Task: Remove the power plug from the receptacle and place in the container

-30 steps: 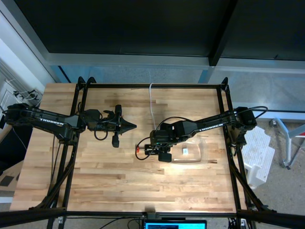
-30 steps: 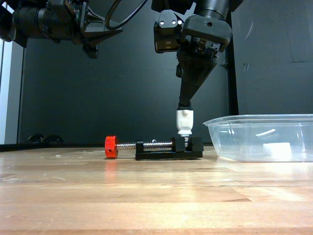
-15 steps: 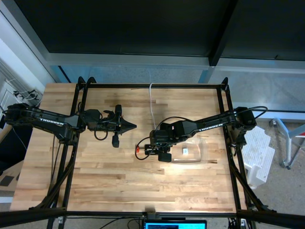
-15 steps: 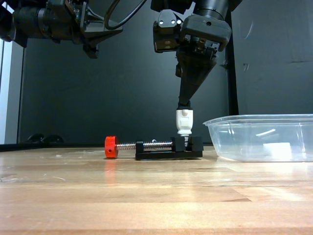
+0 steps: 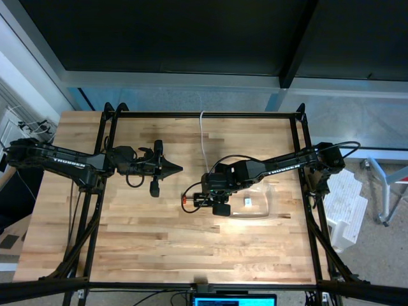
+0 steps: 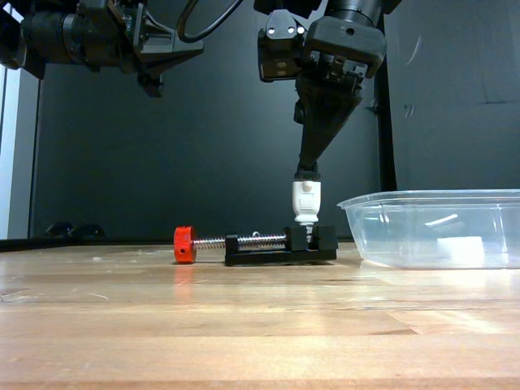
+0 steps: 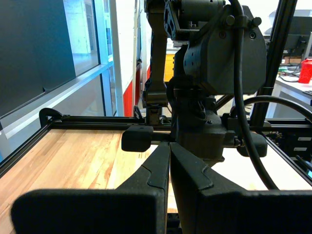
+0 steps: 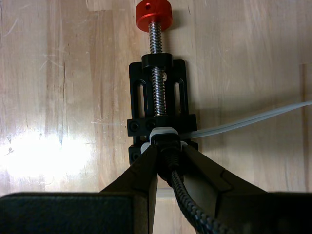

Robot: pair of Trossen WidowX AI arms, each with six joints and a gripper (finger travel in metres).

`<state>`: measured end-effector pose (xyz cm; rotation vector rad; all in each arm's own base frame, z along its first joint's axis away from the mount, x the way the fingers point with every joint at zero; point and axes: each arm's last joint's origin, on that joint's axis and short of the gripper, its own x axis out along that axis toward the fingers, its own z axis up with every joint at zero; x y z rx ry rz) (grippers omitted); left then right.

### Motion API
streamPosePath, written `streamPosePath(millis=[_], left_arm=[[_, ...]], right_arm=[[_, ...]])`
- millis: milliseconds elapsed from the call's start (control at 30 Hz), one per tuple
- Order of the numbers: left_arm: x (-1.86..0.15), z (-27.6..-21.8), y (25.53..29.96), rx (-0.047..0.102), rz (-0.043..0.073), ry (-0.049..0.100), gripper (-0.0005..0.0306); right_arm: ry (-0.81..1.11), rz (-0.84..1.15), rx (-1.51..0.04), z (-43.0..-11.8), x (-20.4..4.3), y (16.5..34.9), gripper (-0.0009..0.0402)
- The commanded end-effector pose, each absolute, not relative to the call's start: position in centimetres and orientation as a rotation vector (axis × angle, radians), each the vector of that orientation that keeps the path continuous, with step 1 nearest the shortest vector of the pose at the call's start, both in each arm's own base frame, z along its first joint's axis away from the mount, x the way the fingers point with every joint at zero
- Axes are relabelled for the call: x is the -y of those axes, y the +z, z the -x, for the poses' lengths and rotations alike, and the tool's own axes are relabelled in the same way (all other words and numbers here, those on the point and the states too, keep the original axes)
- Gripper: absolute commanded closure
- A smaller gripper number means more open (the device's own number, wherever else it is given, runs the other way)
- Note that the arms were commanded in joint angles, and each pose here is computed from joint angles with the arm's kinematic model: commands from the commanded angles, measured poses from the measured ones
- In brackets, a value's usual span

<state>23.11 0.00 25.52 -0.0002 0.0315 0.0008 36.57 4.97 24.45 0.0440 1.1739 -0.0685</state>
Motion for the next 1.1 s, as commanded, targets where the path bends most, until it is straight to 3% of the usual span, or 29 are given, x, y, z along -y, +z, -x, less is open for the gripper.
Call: streamPosePath(millis=[33,667,933,1100], left_arm=[[0.0,-23.12,25.53,-0.031,0.0,0.001,0.03],[-0.01,-23.1,25.54,-0.03,0.0,0.001,0.03],[-0.01,-23.1,25.54,-0.03,0.0,0.001,0.03],[0.0,-23.11,25.54,-0.03,0.0,0.0,0.03]], right_arm=[[-0.065,-0.047,-1.161,-36.2,-4.9,25.2,0.0393],[-0.059,-0.043,-1.171,-33.9,-4.9,28.0,0.0393],[-0.056,-0.049,-1.171,-31.5,-5.4,27.5,0.0393],[-0.035,-0.048,-1.135,-29.8,-5.7,26.2,0.0393]])
